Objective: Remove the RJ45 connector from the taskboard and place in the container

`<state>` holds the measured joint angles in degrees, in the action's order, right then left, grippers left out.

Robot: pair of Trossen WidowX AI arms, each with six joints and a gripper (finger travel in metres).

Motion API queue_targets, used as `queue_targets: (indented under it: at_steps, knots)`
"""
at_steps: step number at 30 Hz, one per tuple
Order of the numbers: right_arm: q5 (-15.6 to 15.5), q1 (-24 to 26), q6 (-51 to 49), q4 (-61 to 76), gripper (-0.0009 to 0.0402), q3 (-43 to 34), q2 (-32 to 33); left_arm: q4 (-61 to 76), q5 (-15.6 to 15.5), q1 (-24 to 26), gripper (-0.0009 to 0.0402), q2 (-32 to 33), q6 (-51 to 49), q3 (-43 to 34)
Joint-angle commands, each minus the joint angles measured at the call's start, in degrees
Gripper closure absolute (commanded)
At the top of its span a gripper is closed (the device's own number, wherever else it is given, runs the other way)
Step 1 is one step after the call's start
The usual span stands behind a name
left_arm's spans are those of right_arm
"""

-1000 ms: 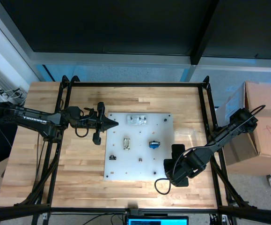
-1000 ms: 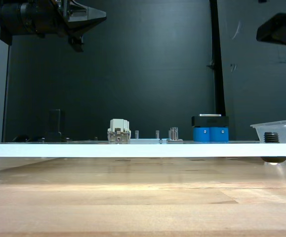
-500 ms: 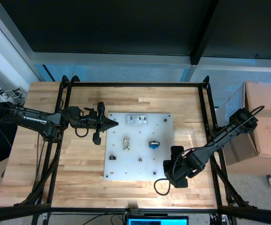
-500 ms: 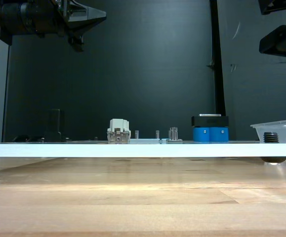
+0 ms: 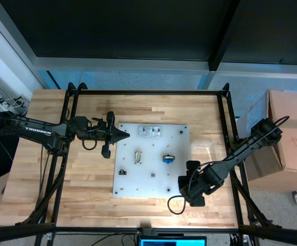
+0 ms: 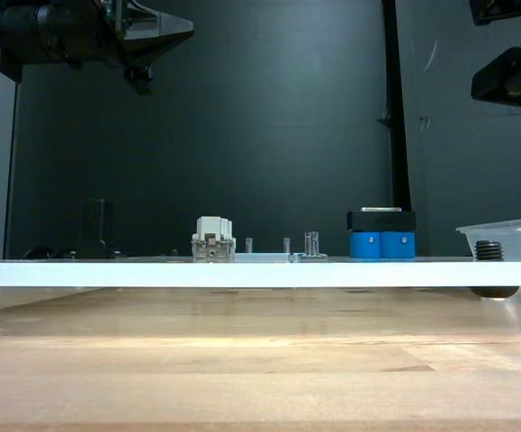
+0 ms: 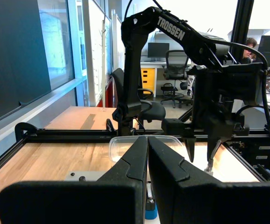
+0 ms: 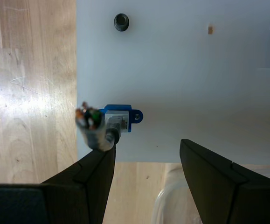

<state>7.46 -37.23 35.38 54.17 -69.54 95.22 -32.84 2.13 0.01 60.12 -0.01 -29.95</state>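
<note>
The RJ45 connector (image 8: 113,123) sits in its blue mount (image 8: 125,117) at the white taskboard's (image 8: 181,79) edge, a short stub of coloured wires sticking out. My right gripper (image 8: 146,179) hangs open above it; the connector lies by one finger (image 8: 95,172), not between the two. In the high view my right gripper (image 5: 186,181) is at the board's near right corner, beside the connector (image 5: 170,188). My left gripper (image 5: 125,135) hovers shut at the board's (image 5: 138,179) left edge, high up in the low view (image 6: 184,34), fingers together (image 7: 148,158).
A clear container (image 5: 204,148) stands just right of the board, also visible as the container (image 6: 512,236) and the container (image 7: 125,144). A beige connector (image 5: 138,156) and a blue part (image 5: 168,158) sit mid-board. A cardboard box (image 5: 286,138) is beyond the table's right edge.
My right gripper has edged left towards the board's near right corner. The connector stays in its mount, and the left arm has not moved.
</note>
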Motion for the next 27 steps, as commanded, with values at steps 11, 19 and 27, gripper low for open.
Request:
queue_targets:
  at_steps: [11,19,27]
  knots:
    - [-1.6,0.0,-0.3,-3.2,0.0284,-0.1,2.0,0.0,0.0,0.0,0.0393,0.0,0.0,0.0]
    - [-1.7,0.1,-0.2,-3.3,0.032,-0.1,2.0,0.0,0.0,0.0,0.0393,0.0,0.0,0.0]
    - [-1.7,0.1,-0.3,-3.2,0.0377,-0.1,2.0,0.0,0.0,0.0,0.0393,0.0,0.0,0.0]
